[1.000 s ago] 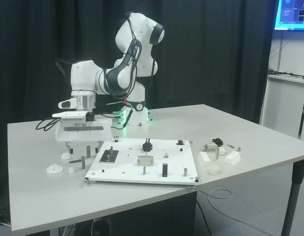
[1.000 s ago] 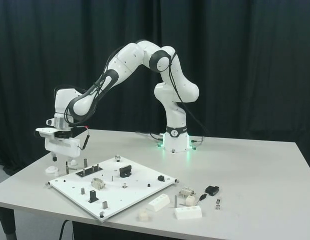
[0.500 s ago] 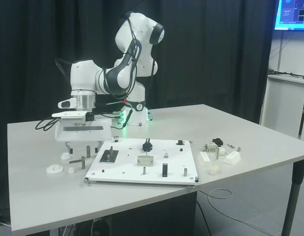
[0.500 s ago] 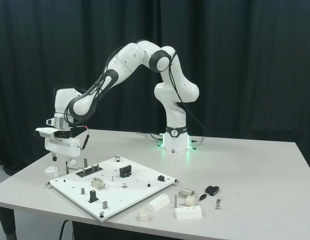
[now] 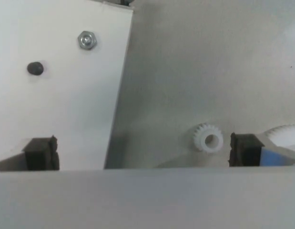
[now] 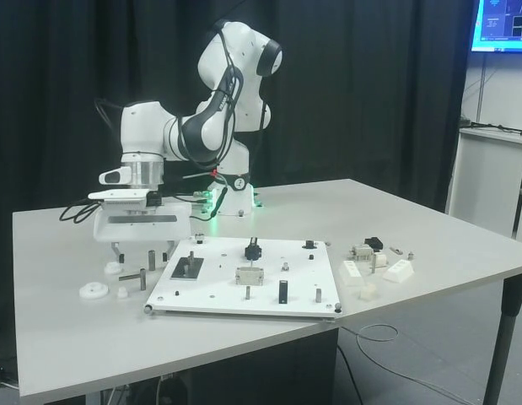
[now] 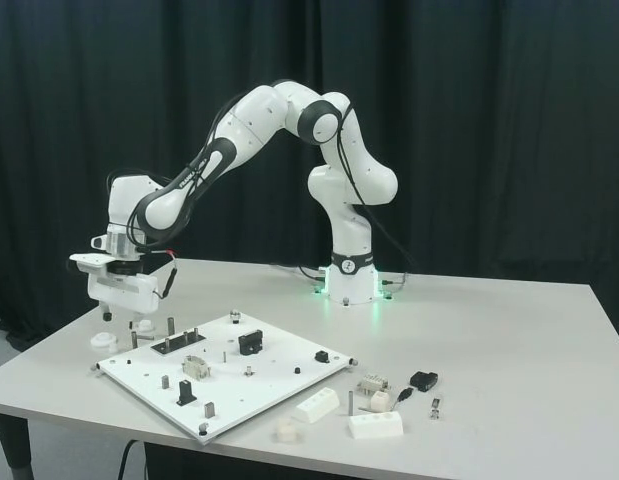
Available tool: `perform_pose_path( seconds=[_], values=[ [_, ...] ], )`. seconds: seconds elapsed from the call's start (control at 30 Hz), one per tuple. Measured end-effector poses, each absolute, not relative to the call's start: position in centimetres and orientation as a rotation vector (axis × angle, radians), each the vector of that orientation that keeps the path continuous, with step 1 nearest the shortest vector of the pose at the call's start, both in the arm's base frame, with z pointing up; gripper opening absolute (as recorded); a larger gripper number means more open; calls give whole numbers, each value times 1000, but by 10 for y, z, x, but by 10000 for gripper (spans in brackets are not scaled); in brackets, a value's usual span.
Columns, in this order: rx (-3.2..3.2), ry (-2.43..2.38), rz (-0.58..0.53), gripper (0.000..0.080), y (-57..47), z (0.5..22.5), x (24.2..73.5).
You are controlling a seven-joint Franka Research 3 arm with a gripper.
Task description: Remove square peg 3.
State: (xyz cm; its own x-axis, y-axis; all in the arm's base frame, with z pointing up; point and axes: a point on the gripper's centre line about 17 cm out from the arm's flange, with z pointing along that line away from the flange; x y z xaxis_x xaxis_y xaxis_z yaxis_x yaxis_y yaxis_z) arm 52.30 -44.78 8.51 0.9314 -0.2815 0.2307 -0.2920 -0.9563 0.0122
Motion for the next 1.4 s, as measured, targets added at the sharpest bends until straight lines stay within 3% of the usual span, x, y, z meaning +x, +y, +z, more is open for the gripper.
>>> perform_pose_path(
  seconds=[1.4],
  values=[
    [3008, -530, 411, 800, -455, 103, 546]
  ],
)
